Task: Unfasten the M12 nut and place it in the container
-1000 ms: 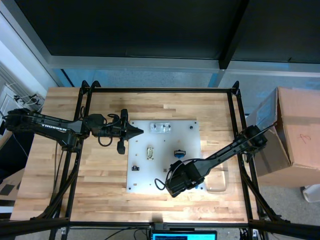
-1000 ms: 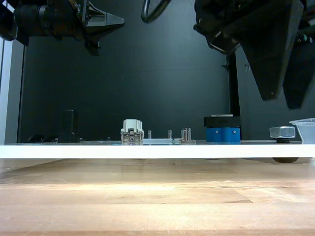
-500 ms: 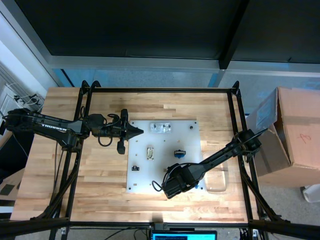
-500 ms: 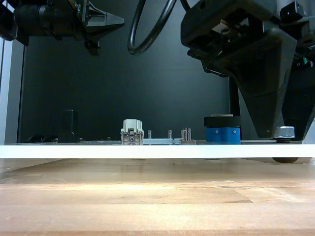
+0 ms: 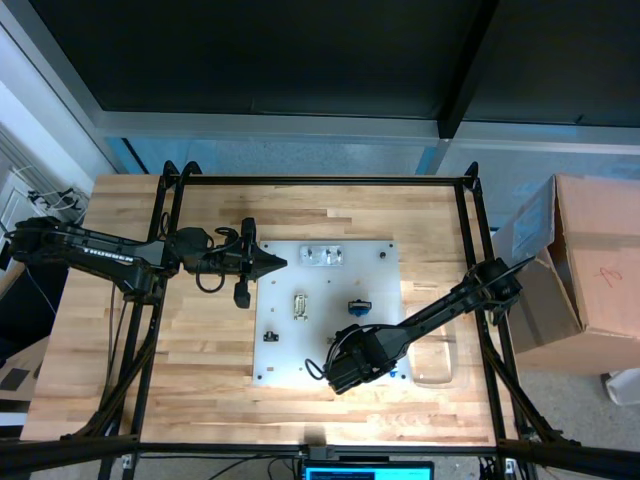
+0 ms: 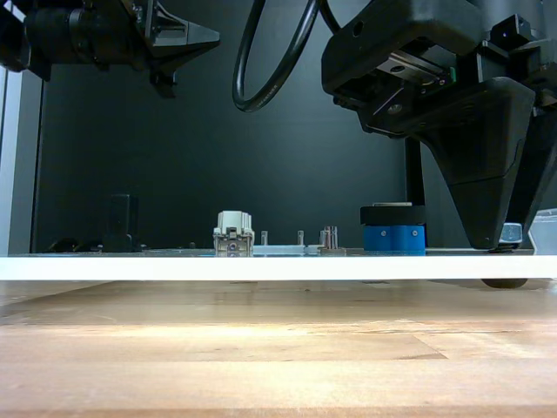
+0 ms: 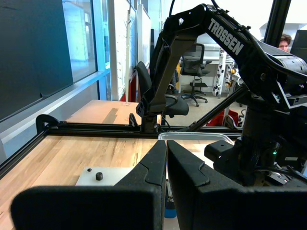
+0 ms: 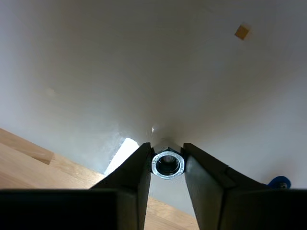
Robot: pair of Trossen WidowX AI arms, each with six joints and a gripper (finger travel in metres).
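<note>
The small silver M12 nut (image 8: 167, 164) sits on its stud at the near right edge of the white board (image 5: 285, 350), at board level. My right gripper (image 6: 502, 245) has come down over it, and its fingers (image 8: 139, 165) press the nut's two sides, shut on it. In the low view only a sliver of the nut (image 6: 513, 232) shows behind a finger. From above, the right gripper (image 5: 388, 368) hides the nut. My left gripper (image 5: 275, 263) hovers high over the board's far left edge, shut and holding nothing.
The clear container (image 5: 438, 362) lies on the table just right of the board. A blue-and-black block (image 6: 393, 229), a white connector (image 6: 234, 235) and small pins stand on the board. A cardboard box (image 5: 580, 270) sits off the table's right side.
The right gripper has come down from above the board onto the nut and closed its fingers around it. The nut stays on its stud. The left arm has not moved.
</note>
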